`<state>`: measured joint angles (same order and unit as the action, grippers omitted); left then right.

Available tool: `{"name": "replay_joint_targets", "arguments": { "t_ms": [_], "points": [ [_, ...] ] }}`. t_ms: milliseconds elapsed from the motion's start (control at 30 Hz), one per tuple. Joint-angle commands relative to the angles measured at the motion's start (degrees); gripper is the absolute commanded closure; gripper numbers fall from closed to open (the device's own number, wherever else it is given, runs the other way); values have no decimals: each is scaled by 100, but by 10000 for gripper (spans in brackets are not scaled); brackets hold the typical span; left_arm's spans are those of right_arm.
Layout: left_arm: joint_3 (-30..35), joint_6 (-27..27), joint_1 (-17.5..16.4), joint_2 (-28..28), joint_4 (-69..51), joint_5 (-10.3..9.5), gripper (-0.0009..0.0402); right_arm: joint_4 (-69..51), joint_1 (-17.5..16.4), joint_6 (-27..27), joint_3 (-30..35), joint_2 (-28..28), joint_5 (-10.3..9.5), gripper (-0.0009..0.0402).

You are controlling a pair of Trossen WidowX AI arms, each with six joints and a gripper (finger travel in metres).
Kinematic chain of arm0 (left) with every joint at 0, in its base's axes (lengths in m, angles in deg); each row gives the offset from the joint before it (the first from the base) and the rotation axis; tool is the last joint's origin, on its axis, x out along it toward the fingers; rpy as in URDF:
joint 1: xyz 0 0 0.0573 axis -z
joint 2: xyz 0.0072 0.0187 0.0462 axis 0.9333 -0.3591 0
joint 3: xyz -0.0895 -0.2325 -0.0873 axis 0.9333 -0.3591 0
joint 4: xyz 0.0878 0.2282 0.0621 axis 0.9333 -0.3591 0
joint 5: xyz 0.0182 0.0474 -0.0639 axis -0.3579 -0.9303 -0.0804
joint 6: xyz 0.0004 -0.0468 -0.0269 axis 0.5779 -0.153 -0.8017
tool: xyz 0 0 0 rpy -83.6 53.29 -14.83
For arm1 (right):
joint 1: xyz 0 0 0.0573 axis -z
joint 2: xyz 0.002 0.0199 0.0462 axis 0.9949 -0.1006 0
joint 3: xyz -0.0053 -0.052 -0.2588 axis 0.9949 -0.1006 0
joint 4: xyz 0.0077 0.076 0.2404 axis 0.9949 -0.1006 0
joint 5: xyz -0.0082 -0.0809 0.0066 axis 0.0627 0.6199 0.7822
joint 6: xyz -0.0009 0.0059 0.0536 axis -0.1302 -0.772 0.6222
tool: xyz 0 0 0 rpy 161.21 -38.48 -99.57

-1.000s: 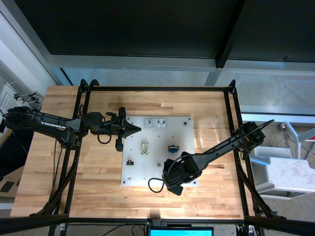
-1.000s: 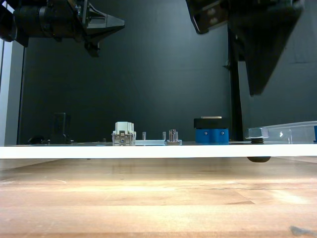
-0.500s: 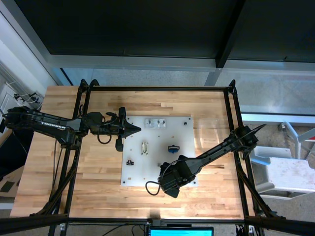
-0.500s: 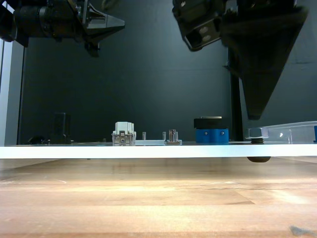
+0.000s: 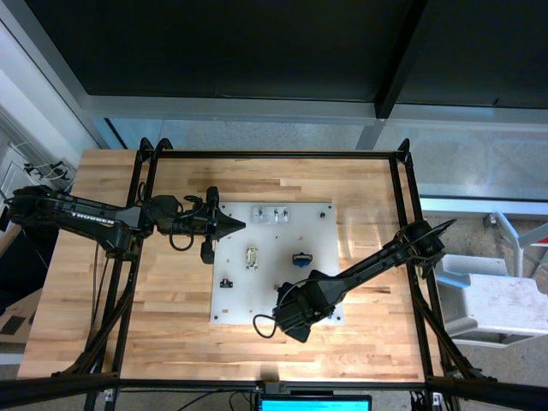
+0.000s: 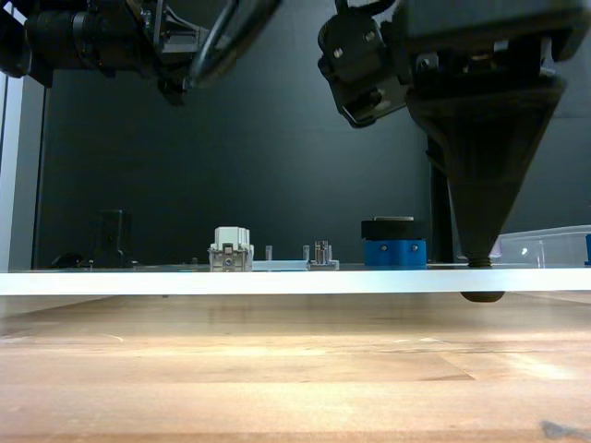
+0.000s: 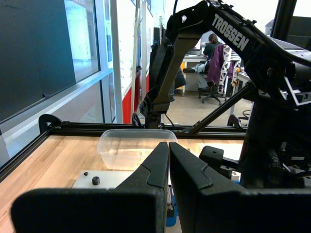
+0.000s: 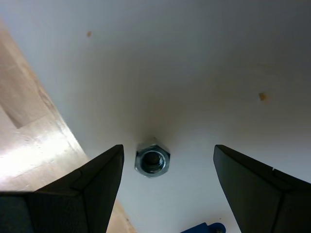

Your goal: Unfasten the M12 fastener and place in the container

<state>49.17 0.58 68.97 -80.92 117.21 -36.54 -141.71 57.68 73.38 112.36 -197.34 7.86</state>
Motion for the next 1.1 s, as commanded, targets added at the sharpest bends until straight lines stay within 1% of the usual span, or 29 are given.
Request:
{"name": "replay_joint_targets", "arguments": {
  "t_ms": [33,133,433,600,700,800,867,967,1100],
  "points": [
    [2,0,0,0,2,2,393,0,9,-17,-13,0,4,147],
    [2,0,-2,0,2,2,393,-2,20,-26,-13,0,4,171],
    [2,0,0,0,0,2,393,20,28,-70,-46,0,-4,266],
    [2,0,-2,0,2,2,393,35,28,-186,-46,0,-22,302],
    [2,0,-2,0,2,2,393,68,31,-393,-46,0,-50,320],
    [2,0,0,0,0,2,393,98,31,-802,-46,0,-74,338],
    [2,0,0,0,2,4,393,114,31,-1139,-46,0,-175,349],
    [2,0,0,0,0,2,393,136,31,-1786,-46,2,-199,363],
    [2,0,0,0,2,2,393,133,26,-2863,-46,2,-203,371]
  ]
}}
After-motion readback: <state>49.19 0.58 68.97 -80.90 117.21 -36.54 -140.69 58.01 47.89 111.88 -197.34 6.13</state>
